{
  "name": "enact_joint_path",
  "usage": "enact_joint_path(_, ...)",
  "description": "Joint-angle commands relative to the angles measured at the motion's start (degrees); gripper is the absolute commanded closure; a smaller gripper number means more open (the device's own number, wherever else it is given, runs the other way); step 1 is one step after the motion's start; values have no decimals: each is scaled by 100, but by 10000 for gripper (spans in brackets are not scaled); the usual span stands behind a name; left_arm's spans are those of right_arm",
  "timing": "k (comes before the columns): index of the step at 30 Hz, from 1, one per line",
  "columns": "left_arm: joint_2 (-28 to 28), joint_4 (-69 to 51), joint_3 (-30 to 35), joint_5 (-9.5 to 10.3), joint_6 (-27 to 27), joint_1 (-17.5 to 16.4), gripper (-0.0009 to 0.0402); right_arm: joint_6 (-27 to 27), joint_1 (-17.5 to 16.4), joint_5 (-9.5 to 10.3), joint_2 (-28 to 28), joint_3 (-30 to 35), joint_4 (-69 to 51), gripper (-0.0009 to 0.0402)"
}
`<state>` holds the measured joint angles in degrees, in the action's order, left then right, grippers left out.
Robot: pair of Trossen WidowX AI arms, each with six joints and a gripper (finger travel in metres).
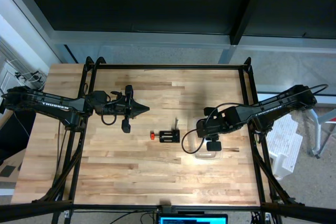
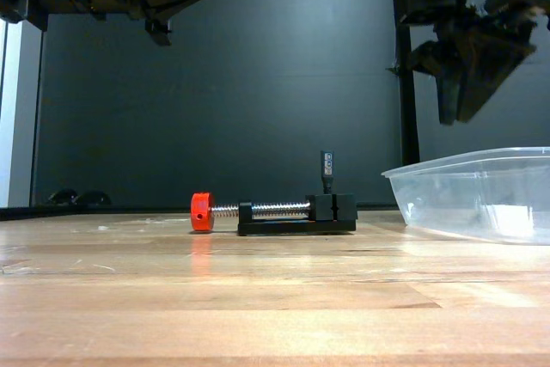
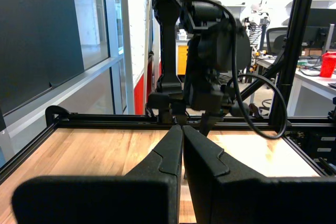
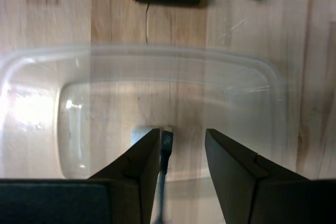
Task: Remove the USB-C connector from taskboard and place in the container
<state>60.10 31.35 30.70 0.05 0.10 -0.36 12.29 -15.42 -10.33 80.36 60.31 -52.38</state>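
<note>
R gripper (image 4: 182, 132): spread, over container (image 4: 173, 51) | USB-C connector (image 4: 166, 141): beside one finger | L gripper (image 1: 147, 109): fingers together, aloft left of taskboard (image 1: 170, 136)

A wooden table (image 1: 131, 171) sits inside a black frame (image 1: 168, 67).

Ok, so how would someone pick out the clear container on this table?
On the wooden table, look just right of the small black taskboard with its red-orange knob. The container sits under the open right gripper, while the shut left gripper hovers to the left. It alone is see-through: a shallow rounded tray.
</note>
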Motion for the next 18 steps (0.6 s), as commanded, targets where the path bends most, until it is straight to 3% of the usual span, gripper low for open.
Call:
enact_joint_path(1,0,2,0,-2,2,-2,393,72,2,46,-22,251,-214,254)
enact_joint_path(10,0,0,0,-2,2,-2,393,76,61,81,-90,402,-243,258)
enact_joint_path(18,2,0,0,-2,2,0,393,-260,658,94,-498,396,1266,355)
